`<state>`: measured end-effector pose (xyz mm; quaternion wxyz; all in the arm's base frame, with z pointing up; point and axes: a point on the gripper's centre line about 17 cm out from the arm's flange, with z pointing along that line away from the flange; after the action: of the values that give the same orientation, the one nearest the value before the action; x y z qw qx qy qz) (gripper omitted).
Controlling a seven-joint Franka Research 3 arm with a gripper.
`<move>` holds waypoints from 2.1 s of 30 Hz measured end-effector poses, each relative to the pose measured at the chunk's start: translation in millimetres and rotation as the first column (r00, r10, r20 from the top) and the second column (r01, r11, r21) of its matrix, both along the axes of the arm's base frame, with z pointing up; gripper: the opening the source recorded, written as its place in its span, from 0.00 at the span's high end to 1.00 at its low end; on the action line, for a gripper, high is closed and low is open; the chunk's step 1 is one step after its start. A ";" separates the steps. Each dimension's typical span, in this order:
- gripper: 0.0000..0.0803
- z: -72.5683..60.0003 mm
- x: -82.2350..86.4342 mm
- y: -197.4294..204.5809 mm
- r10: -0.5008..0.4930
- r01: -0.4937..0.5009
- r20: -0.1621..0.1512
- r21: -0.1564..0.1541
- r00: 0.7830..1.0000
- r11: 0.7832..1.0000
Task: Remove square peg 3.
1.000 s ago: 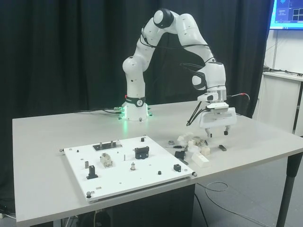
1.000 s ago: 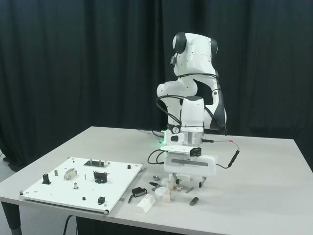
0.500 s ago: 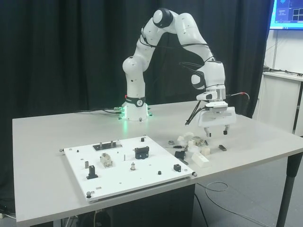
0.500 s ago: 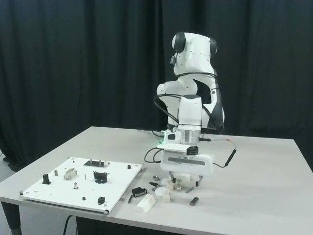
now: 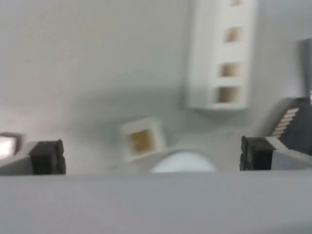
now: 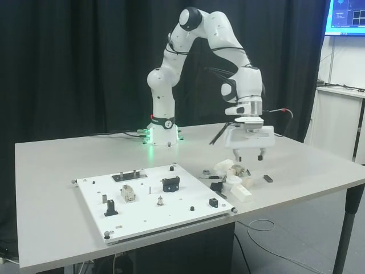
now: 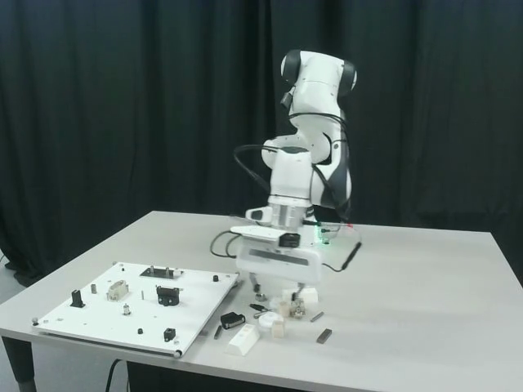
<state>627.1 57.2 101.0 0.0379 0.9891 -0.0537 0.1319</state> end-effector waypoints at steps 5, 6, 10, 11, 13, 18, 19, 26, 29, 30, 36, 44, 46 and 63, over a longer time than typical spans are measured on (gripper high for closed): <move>0.00 13.5 2.4 -40.3 -0.003 0.003 -0.006 -0.028 1.000 1.000; 0.00 16.4 2.7 -48.5 0.000 0.000 -0.008 -0.035 1.000 0.999; 0.00 27.8 2.2 -81.0 0.007 -0.008 -0.019 -0.055 1.000 0.998; 0.00 30.9 1.8 -89.3 0.006 -0.007 -0.021 -0.060 1.000 0.998; 0.00 36.8 1.0 -104.8 0.005 -0.006 -0.025 -0.068 1.000 0.998; 0.00 49.7 -2.4 -139.8 -0.007 0.004 -0.034 -0.081 0.999 0.997; 0.00 51.8 -2.9 -146.0 -0.010 0.007 -0.035 -0.083 0.999 0.997; 0.00 59.9 -10.6 -191.2 -0.022 0.016 -0.055 -0.099 0.998 0.995; 0.00 61.0 -14.5 -210.1 -0.017 0.010 -0.063 -0.108 0.998 0.994; 0.00 61.2 -15.9 -216.5 -0.013 0.006 -0.065 -0.111 0.998 0.994; 0.00 62.1 -26.0 -254.0 -0.013 0.004 -0.077 -0.124 0.997 0.992; 0.00 64.8 -38.2 -301.2 -0.013 0.000 -0.086 -0.144 0.996 0.990; 0.00 65.9 -40.5 -313.1 -0.012 -0.001 -0.086 -0.151 0.996 0.989; 0.00 63.6 -50.0 -412.1 0.004 -0.019 -0.079 -0.186 0.997 0.982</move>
<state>577.1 -354.9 164.6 0.1315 0.9859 -0.0338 0.0976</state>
